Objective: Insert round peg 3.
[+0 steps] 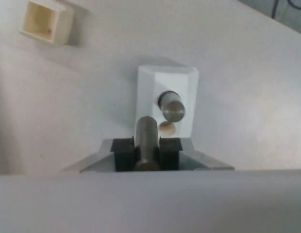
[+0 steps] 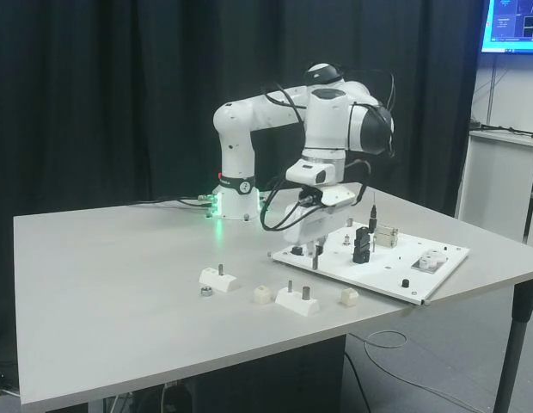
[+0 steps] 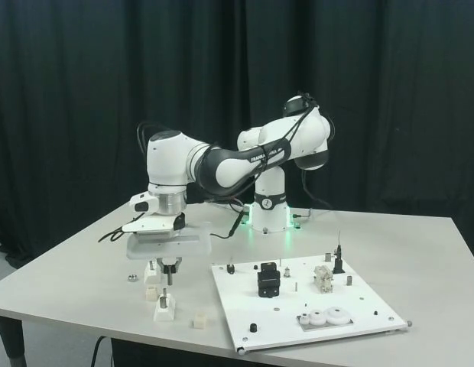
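Note:
My gripper is shut on a grey round peg, held upright between its black fingers. Below it sits a white base block on the table. One grey peg stands in that block, and an empty round hole lies beside it, just off the held peg's tip. In the first room view the gripper hangs a little above and behind the block. The second room view shows the gripper above the block.
A hollow square block lies nearby. Another white block with a peg, a small nut and two small cubes sit on the grey table. The white assembly board with black fixtures lies beside them.

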Action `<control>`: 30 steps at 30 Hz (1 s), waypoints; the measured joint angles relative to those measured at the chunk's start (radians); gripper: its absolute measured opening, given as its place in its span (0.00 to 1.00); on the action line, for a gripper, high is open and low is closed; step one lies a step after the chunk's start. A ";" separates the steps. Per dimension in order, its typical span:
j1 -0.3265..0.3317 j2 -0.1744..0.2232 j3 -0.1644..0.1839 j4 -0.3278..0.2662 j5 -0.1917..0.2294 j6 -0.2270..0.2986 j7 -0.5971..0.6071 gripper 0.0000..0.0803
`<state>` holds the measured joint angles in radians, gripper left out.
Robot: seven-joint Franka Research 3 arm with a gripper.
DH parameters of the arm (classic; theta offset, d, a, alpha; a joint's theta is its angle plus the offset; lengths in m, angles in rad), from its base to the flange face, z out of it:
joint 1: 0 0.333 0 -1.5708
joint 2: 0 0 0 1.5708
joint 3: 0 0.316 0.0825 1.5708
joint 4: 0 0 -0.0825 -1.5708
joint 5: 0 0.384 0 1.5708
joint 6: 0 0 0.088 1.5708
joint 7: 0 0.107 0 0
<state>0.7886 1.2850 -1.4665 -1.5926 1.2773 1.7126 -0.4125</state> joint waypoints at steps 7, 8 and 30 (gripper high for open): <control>0.020 0.000 -0.013 0.000 0.020 -0.030 0.031 0.13; 0.023 0.000 -0.015 0.000 0.023 -0.033 0.036 0.13; 0.145 -0.020 -0.046 0.001 0.045 -0.059 0.136 0.13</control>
<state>0.9333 1.2653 -1.5130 -1.5915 1.3228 1.6533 -0.2764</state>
